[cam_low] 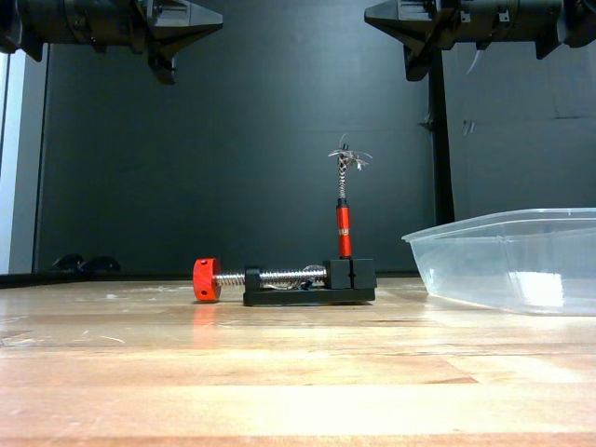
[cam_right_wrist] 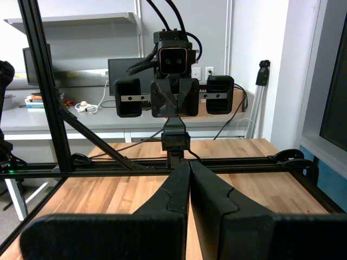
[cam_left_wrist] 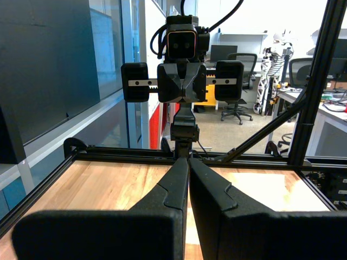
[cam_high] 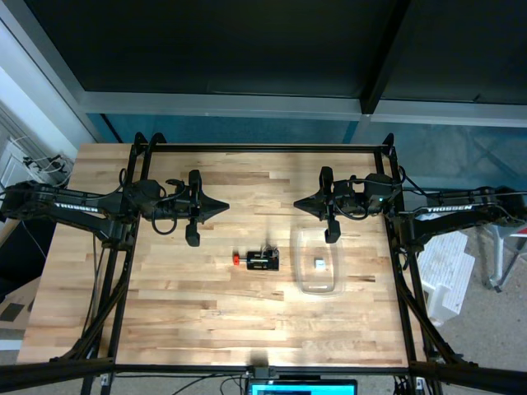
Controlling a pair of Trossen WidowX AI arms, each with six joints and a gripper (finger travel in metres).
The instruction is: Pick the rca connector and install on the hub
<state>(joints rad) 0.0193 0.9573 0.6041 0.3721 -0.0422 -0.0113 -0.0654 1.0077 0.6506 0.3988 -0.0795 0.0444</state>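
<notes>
Table [cam_low: 298,391] wood up front, hub [cam_low: 312,279] at mid-frame, both claws high above it.
In the low view the hub sits on the table at centre, with its red knob [cam_low: 206,279] pointing left and a red post [cam_low: 343,228] topped with twisted wire standing upright on it. The tray [cam_low: 512,251] lies at the right, near the hub but apart from it. From above, a white piece [cam_high: 319,263] lies in the tray. The left gripper [cam_high: 224,207] hangs at upper left and the right gripper [cam_high: 298,203] at upper right, tips facing each other. Each has its fingers pressed together on nothing. The rca connector is too small to make out.
</notes>
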